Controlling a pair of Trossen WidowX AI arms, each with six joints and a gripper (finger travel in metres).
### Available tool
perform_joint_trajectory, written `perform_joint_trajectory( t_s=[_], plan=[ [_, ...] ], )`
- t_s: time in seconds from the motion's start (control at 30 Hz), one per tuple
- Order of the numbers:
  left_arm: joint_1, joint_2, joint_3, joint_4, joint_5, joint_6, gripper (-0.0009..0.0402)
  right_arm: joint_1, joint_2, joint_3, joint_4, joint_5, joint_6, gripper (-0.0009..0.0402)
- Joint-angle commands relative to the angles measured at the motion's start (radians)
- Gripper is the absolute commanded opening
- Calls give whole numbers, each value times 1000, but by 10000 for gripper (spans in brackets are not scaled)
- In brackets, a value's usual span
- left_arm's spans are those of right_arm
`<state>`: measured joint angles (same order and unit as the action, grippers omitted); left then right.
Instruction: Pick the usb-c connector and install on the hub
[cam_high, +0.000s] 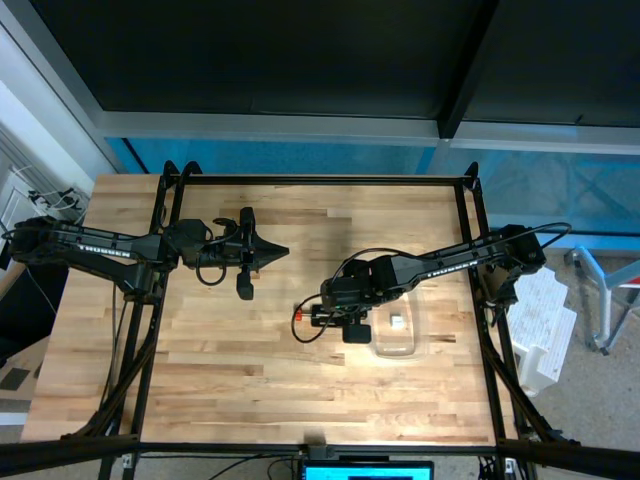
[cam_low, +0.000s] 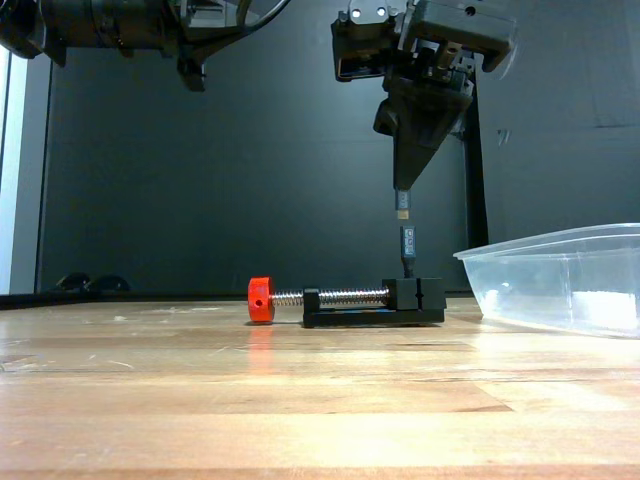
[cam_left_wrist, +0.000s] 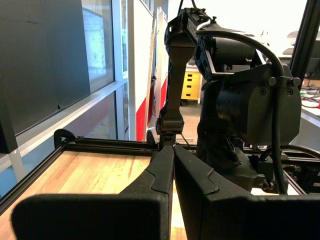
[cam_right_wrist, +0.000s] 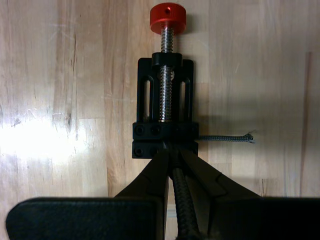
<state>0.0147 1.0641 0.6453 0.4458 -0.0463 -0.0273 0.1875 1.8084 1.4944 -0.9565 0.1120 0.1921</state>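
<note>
A clear plastic tray (cam_high: 395, 347) sits on the right half of my wooden desk (cam_high: 200, 340), with a small white piece (cam_high: 398, 321) lying inside it. A black frame (cam_high: 320, 181) runs around the desk. A lit blue screen (cam_high: 367, 470) shows at the near edge, and a white stack (cam_high: 540, 320) stands off the right side. In the left wrist view, tall windows (cam_left_wrist: 100, 55) and a yellow cabinet (cam_left_wrist: 191, 85) fill the room beyond.

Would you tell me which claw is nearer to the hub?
Right. The right claw hangs directly above the hub; the left claw hovers far off on the left side.
</note>
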Motion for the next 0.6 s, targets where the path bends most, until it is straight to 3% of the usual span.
perform_joint_trajectory(
  t_s=[0.03,0.6],
  plan=[
    [0,0,0,0,0,0,0,0,0,-6,2,1,2,0],
    [0,0,0,0,0,0,0,0,-8,-40,26,0,35,0]
  ],
)
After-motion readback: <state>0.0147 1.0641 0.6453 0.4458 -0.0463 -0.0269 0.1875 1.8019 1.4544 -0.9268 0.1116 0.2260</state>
